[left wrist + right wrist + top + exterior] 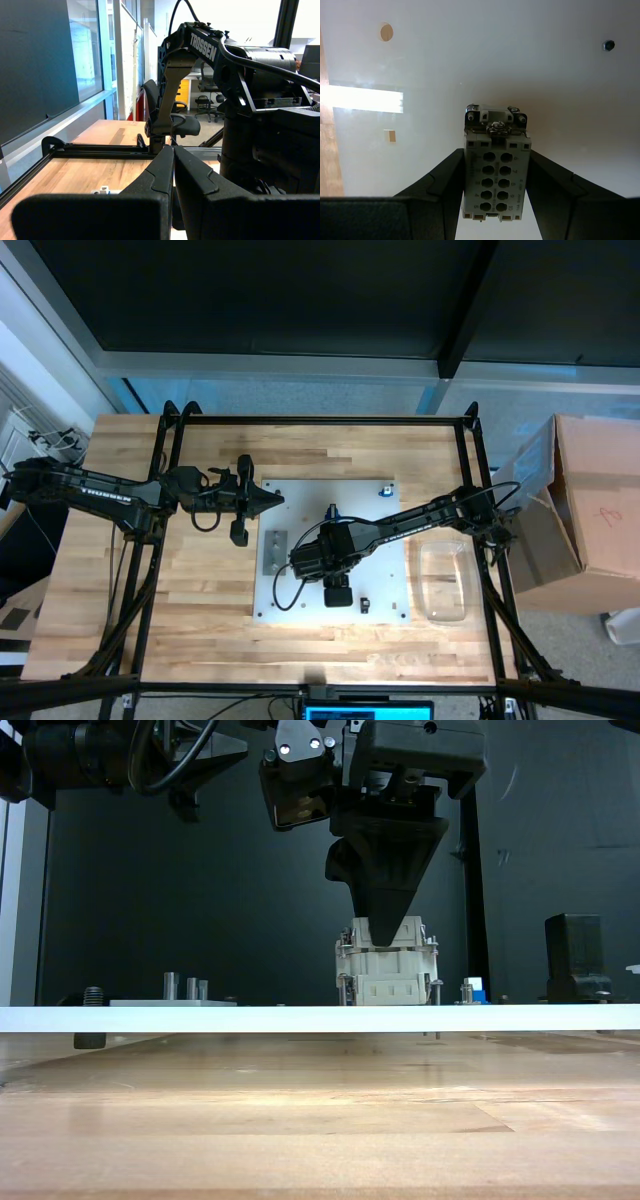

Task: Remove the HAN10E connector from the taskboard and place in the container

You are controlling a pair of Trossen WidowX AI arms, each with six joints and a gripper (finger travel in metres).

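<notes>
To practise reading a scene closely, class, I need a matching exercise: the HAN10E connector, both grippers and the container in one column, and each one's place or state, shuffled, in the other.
Column 1
1. HAN10E connector
2. left gripper
3. right gripper
4. container

Column 2
A. on the table, right of the taskboard
B. jaws shut on nothing, above the taskboard's far left part
C. standing upright on the taskboard, between two jaws
D. pointing down, jaws shut on the connector

Pairs: 1-C, 2-B, 3-D, 4-A
</notes>
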